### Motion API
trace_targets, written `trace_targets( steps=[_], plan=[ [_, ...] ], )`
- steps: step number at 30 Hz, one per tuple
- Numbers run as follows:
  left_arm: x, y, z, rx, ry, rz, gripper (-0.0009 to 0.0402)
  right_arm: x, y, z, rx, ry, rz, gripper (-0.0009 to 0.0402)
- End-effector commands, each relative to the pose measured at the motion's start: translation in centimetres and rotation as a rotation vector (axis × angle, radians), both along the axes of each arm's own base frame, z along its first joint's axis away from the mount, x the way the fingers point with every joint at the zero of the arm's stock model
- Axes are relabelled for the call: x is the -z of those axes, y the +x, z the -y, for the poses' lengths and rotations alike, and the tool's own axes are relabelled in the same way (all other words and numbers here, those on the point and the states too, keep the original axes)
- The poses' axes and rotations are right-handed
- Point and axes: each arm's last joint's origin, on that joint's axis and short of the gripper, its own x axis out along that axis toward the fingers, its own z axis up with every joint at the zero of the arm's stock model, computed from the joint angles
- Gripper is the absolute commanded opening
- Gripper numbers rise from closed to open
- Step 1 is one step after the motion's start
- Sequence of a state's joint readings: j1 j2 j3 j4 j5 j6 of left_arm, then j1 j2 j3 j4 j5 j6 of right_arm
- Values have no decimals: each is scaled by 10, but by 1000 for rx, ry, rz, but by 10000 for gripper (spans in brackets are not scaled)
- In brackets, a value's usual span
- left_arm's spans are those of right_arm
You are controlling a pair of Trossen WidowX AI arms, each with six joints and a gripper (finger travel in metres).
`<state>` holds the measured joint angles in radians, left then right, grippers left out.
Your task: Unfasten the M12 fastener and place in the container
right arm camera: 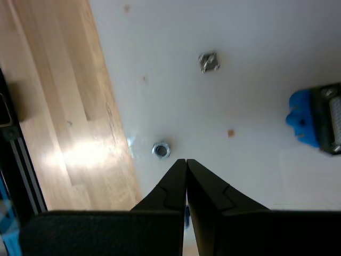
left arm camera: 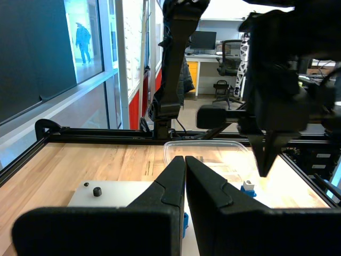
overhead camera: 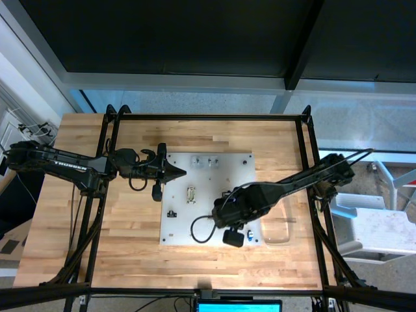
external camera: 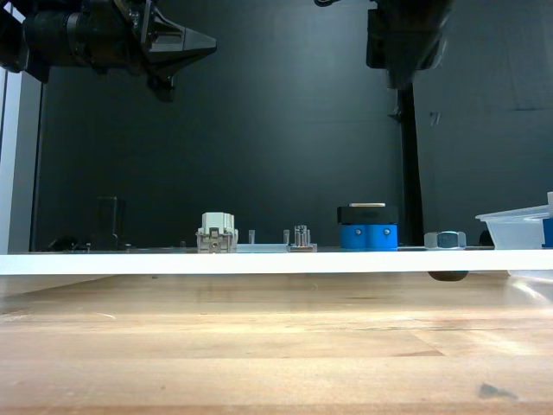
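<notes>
Jaws closed; both arms (overhead camera: 65, 166) (overhead camera: 292, 182) hover aloft.

The only readable text, TROSSEN, runs along the left arm (overhead camera: 68, 167).

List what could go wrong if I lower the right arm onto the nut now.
The right end effector hangs shut, high above the nut; lowered like that, it would likely jab the nut, not straddle it.
The nut sits close to the board's edge; a slipped grasp could roll it onto the wooden table.
The left end effector, shut, hangs over the board's left edge, apart.
</notes>
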<state>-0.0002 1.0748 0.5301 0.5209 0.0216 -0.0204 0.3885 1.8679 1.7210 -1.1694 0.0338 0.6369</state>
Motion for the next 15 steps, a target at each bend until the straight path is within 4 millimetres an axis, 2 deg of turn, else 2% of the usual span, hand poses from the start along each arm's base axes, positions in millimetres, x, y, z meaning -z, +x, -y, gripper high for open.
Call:
trace_targets(
  steps=[1, 7, 12, 15],
  plan=[
    [0, 0, 0, 0, 0, 0, 0, 4, 3, -7, 23, -10, -45, 0],
    [0, 0, 0, 0, 0, 0, 0, 20, 9, -20, 15, -30, -92, 10],
    [0, 0, 0, 0, 0, 0, 0, 34, 15, -28, 13, -33, -100, 71],
    [0, 0, 0, 0, 0, 0, 0, 35, 15, -30, 19, -30, -88, 117]
  ],
)
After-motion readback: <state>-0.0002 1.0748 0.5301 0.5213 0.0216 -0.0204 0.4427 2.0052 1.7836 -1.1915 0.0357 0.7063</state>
